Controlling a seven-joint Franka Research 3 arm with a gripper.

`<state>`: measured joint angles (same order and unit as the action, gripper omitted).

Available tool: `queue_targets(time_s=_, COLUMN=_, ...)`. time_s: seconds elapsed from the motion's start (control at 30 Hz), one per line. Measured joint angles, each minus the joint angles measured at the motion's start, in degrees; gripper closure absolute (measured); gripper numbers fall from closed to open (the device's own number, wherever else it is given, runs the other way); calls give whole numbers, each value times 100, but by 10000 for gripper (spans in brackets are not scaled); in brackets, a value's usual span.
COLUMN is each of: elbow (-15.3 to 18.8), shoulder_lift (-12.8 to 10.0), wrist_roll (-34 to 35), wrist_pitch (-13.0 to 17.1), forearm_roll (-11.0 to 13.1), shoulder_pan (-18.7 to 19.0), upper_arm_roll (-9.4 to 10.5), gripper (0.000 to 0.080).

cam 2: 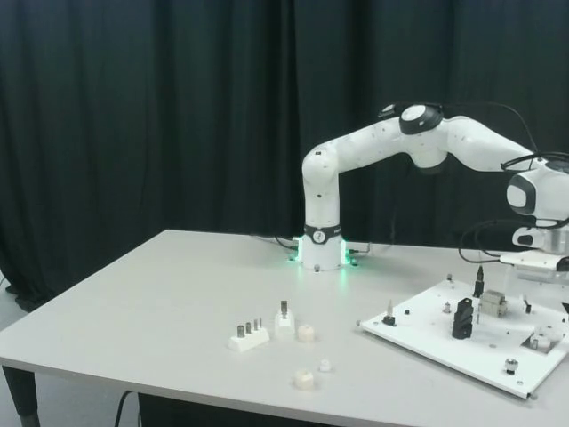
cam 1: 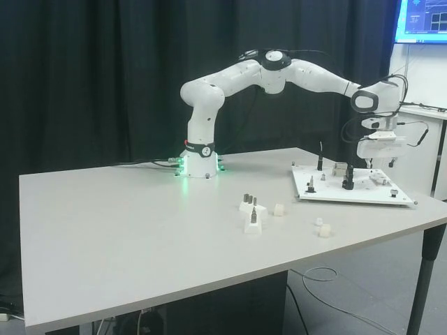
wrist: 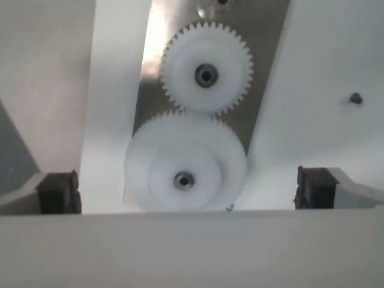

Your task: Insert large gear.

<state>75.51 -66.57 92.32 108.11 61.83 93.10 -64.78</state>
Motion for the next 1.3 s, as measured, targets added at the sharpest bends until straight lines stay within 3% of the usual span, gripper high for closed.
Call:
queue_targets(time_s=0.37, elbow=-39, shoulder_lift=30, wrist_roll=-15, wrist_pitch=-172, forearm_roll=4, shoulder_pan=-5, upper_arm_roll=-98, gripper=3)
queue_targets(time_s=1.3, elbow=-76, shoulder_lift=33, wrist_roll=-15, wrist_pitch=-199, forearm_roll=10, shoulder_pan=-9, upper_arm_roll=-183, gripper=3)
